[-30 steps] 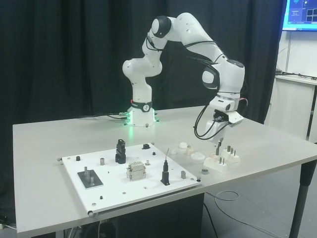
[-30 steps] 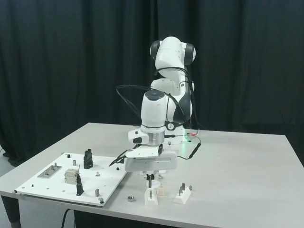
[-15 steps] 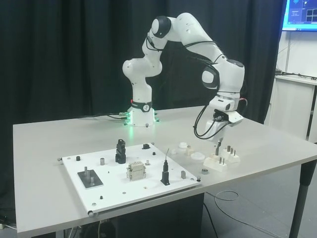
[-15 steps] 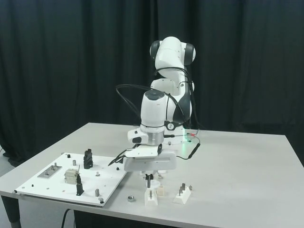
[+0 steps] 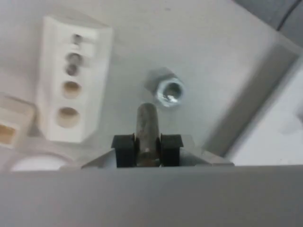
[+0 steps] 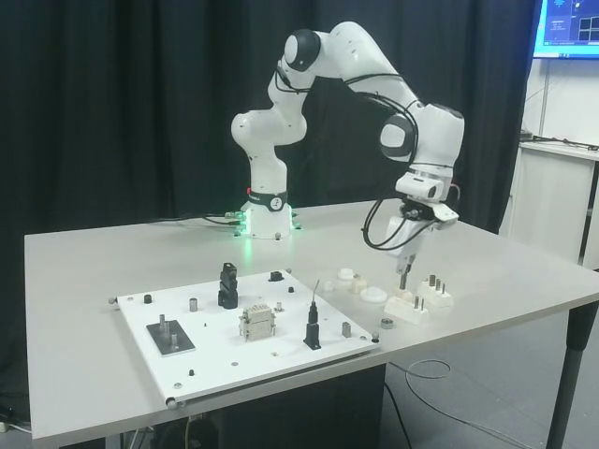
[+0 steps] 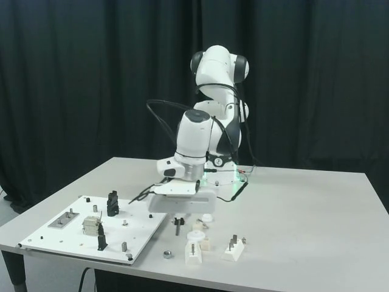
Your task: Insert round peg 3.
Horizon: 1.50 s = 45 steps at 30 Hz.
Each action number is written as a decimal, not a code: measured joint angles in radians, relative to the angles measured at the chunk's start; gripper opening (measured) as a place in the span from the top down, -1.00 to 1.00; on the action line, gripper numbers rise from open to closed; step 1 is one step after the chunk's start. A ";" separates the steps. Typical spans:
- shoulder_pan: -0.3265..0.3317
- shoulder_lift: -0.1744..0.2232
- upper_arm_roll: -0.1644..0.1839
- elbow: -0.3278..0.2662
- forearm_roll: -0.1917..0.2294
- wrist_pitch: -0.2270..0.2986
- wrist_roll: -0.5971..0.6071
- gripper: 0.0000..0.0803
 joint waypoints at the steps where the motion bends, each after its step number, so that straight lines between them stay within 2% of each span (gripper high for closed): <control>1: -0.004 0.000 0.000 0.005 -0.007 -0.003 -0.004 0.73; 11: -0.064 -0.005 0.007 0.076 -0.073 -0.064 -0.097 0.73; 19: -0.138 -0.022 0.022 0.131 -0.118 -0.123 -0.194 0.73; 28: -0.213 -0.031 0.024 0.183 -0.123 -0.157 -0.311 0.73; 45: -0.339 -0.032 0.023 0.206 -0.114 -0.151 -0.462 0.73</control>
